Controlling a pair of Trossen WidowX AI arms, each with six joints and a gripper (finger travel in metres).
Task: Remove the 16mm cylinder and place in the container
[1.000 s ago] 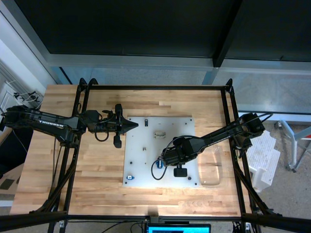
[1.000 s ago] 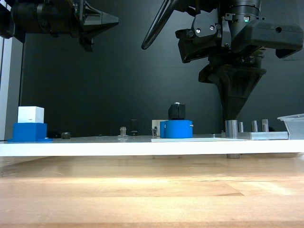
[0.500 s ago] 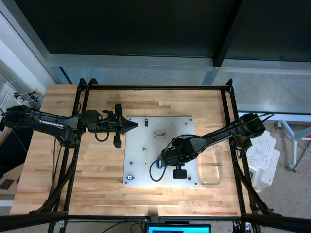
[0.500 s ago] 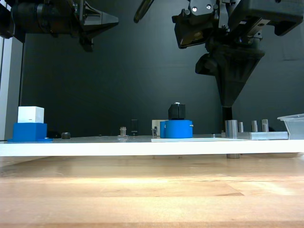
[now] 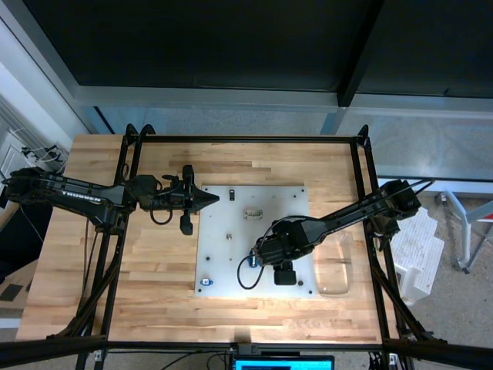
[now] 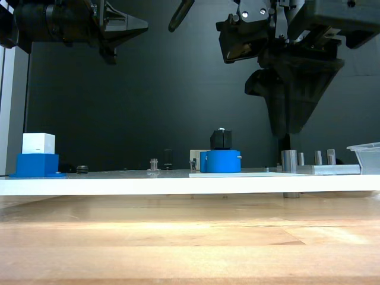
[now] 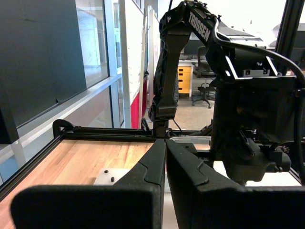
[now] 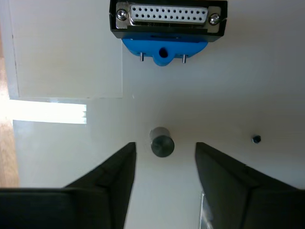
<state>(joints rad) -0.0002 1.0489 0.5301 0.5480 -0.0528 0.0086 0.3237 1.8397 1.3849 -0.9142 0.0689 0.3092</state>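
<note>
1. The right tool (image 8: 164,144) hangs point-down over the white board (image 5: 231,254); its fingers (image 8: 114,176) are spread wide and hold nothing; the 16mm cylinder (image 8: 162,146) sits in the gap between them, touched by neither.
2. A second ago, in the low view, the tip of this tool was down almost on the top of the cylinder; it has since risen and now stands well clear above it; the cylinder has not come up with it.
3. The cylinder stands upright in its hole near the board's right end, just beside the row of thinner pins (image 6: 320,157) on the grey block; a grey stub shows under the board directly below it.
4. So the removal is not yet done; the lift looks like an empty one, perhaps a retreat to line up afresh; the next move would need a straight descent with a finger on each side, then a firm close before any pull.
5. The container (image 5: 336,270) lies on the wooden surface (image 5: 154,293) just beyond the board's right edge; nothing is in it.
6. The left tool (image 7: 165,143) is held high by the board's left edge, fingers pressed together on nothing; it has not moved.
</note>
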